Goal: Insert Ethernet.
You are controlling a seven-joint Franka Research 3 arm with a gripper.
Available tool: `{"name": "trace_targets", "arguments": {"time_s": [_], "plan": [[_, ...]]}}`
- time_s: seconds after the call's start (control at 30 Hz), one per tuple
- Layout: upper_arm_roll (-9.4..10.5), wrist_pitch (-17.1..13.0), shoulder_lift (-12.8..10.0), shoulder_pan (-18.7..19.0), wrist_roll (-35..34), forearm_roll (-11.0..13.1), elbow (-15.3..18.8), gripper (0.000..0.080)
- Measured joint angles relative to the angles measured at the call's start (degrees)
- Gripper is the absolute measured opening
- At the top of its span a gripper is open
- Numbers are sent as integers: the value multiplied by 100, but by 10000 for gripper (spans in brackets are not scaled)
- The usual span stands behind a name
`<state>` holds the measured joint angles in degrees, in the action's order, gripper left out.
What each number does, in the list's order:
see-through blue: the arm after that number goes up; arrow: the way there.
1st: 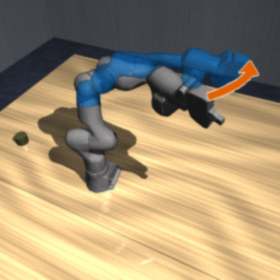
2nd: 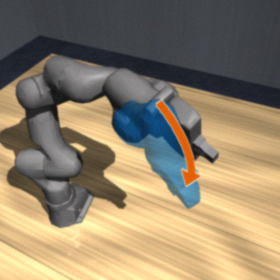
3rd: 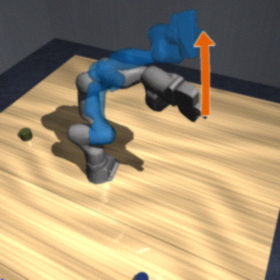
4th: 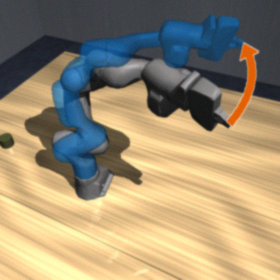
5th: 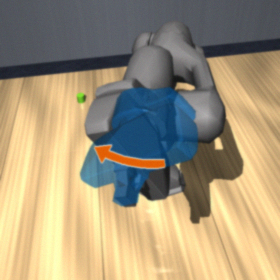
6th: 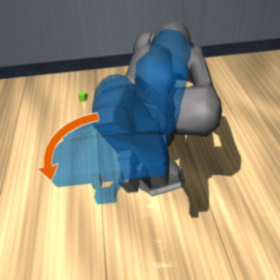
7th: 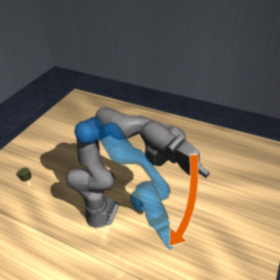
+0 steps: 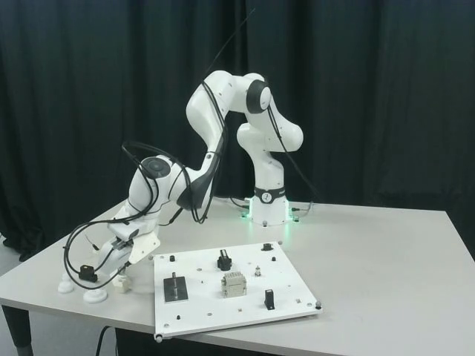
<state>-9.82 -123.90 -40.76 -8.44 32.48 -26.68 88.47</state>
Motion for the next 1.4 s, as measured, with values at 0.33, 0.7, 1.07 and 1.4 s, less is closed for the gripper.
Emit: {"name": "trace_targets", "arguments": {"time_s": [0.33, 0.7, 1.07, 1.4], "plan": [[38, 60, 86, -1, -42, 17, 0, 91], [42, 48, 89, -1, -174, 25, 0, 91], [83, 76, 96, -1, -911, 47, 1, 91], [195, 569, 263, 64, -1467, 424, 52, 91]]}}
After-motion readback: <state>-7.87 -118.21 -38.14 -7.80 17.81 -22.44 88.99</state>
